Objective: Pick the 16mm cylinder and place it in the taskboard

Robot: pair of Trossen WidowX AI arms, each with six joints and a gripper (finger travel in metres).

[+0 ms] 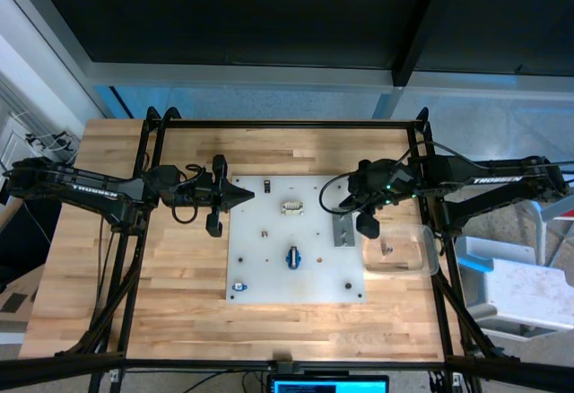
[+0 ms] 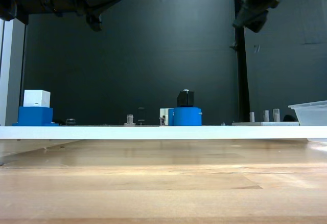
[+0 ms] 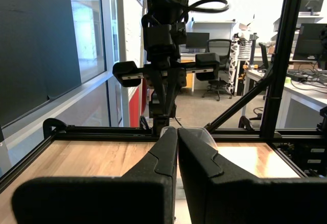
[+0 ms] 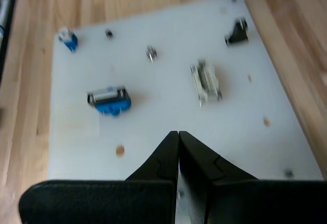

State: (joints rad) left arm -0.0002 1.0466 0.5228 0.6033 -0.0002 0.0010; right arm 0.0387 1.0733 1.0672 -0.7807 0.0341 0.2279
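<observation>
The taskboard (image 1: pixel 269 267) is a white square plate in the middle of the table, also seen from the right wrist (image 4: pixel 153 127). A tiny dark-grey piece, which looks like the 16mm cylinder (image 1: pixel 387 249), lies in the clear tray to the board's right. My right gripper (image 1: pixel 366 227) hangs high over the board's right edge, between the grey block and the tray. Its fingers (image 4: pixel 168 155) are shut with nothing seen between them. My left gripper (image 1: pixel 244 194) hovers high over the board's left edge, pointing right. It is shut and empty (image 3: pixel 177 132).
The clear tray (image 1: pixel 429 263) stands right of the board. On the board sit a grey metal block (image 1: pixel 343 229), a blue connector (image 1: pixel 293 257), a silver socket (image 1: pixel 290 206) and a small blue-and-white part (image 1: pixel 239 286). A black frame rings the table.
</observation>
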